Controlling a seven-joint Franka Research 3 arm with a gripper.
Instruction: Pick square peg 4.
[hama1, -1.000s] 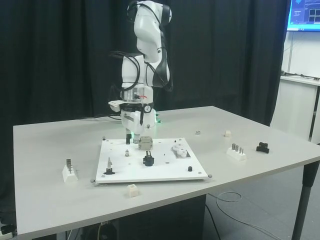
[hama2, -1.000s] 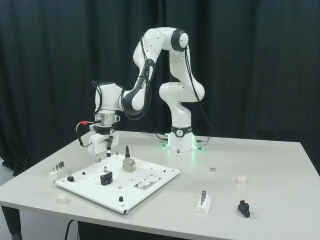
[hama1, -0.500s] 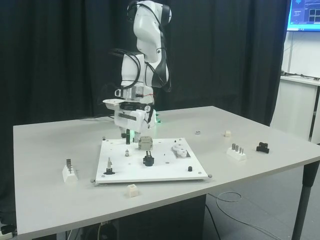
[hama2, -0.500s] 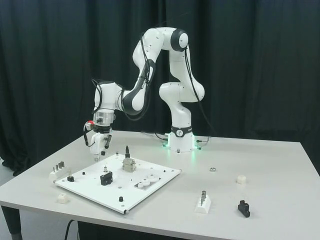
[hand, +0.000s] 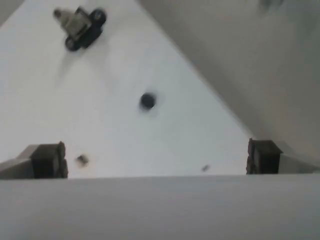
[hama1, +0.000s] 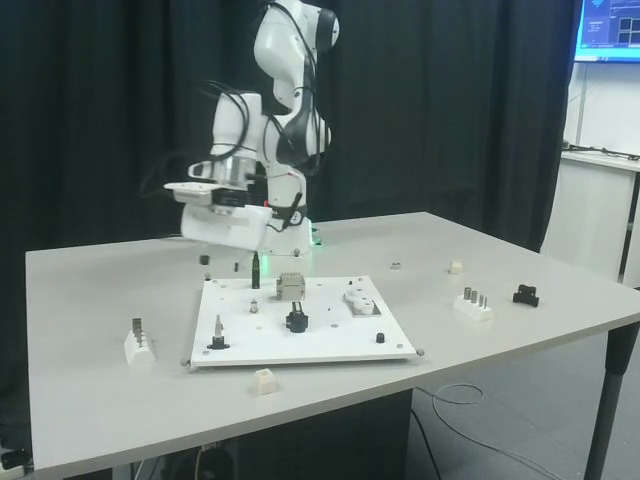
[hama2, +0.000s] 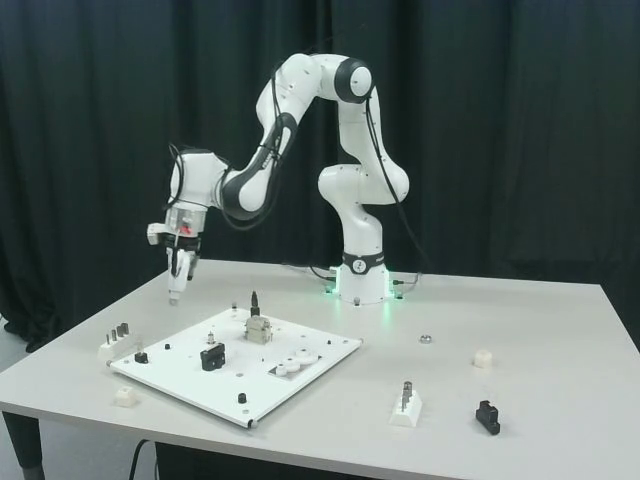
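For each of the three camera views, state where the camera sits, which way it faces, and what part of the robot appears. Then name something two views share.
Wrist view: on the arm's wrist, looking down at the white board; both fingertips show.
First room view: beside the grey table, facing the whole arm.
Second room view: across the table, facing the arm's base; whole arm shows.
Shared: both room views show the gripper and board.

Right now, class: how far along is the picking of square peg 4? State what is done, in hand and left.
Done: nothing visible; the end effector is open and holds nothing. In hand: it hovers above the white board near its edge. Left: the whole grasp and lift; pegs stand in one peg block and the other peg block.
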